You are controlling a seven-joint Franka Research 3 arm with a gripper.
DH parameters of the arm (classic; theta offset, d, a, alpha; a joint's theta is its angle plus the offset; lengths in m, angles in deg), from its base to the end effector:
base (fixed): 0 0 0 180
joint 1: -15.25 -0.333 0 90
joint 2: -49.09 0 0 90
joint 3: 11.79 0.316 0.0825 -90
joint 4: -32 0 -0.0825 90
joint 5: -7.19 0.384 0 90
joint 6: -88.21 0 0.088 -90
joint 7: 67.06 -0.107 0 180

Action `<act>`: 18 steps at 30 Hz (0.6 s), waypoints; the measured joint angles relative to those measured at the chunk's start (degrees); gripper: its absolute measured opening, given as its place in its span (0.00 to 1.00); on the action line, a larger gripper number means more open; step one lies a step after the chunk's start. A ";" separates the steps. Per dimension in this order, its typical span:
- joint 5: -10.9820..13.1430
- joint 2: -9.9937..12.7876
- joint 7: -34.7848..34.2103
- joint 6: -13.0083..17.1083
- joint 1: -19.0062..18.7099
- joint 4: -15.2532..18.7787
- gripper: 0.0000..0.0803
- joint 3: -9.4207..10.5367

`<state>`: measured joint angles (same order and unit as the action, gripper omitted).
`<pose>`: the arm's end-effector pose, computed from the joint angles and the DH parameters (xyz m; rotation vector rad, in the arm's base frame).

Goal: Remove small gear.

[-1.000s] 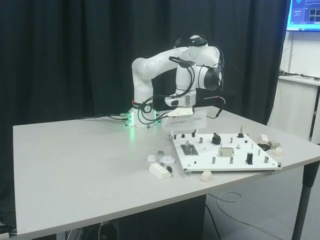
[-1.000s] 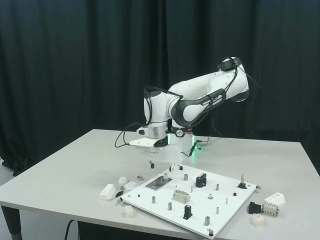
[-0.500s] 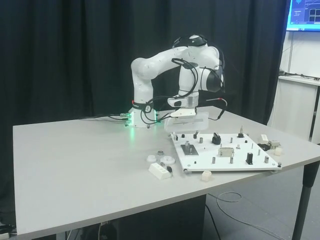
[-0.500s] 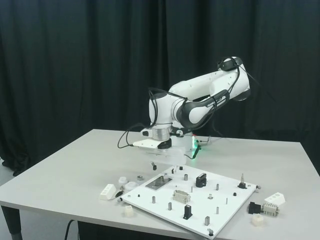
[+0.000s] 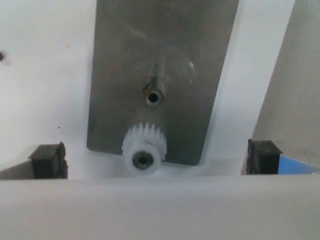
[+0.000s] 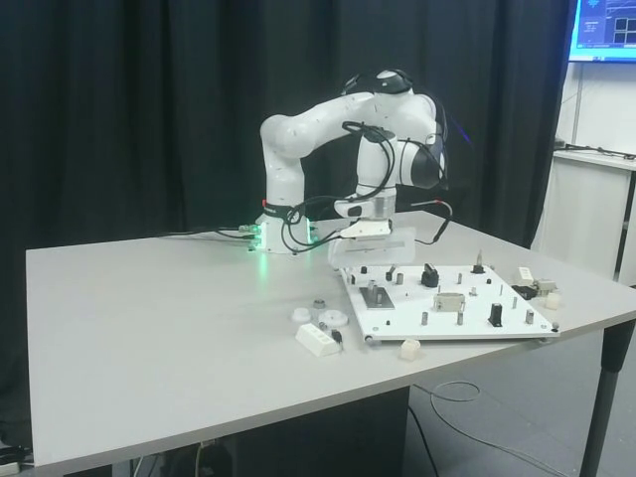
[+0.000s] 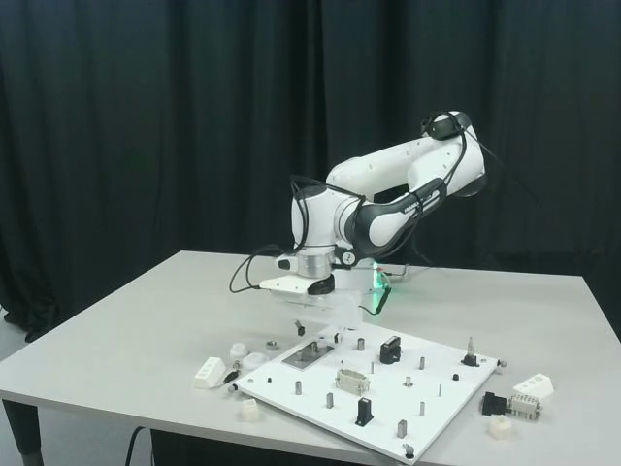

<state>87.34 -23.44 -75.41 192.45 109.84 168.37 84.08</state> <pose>0.4652 0.0058 0.2114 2.7522 -1.4873 -0.0739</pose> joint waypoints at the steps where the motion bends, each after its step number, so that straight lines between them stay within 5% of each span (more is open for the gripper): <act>1: 0.10 0.00 0.00 0.05 0.01 0.00 1.00 0.09; 18: 0.59 0.00 -0.14 0.67 0.12 0.00 1.00 1.41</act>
<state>87.93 -23.44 -75.55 193.12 109.97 168.37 85.48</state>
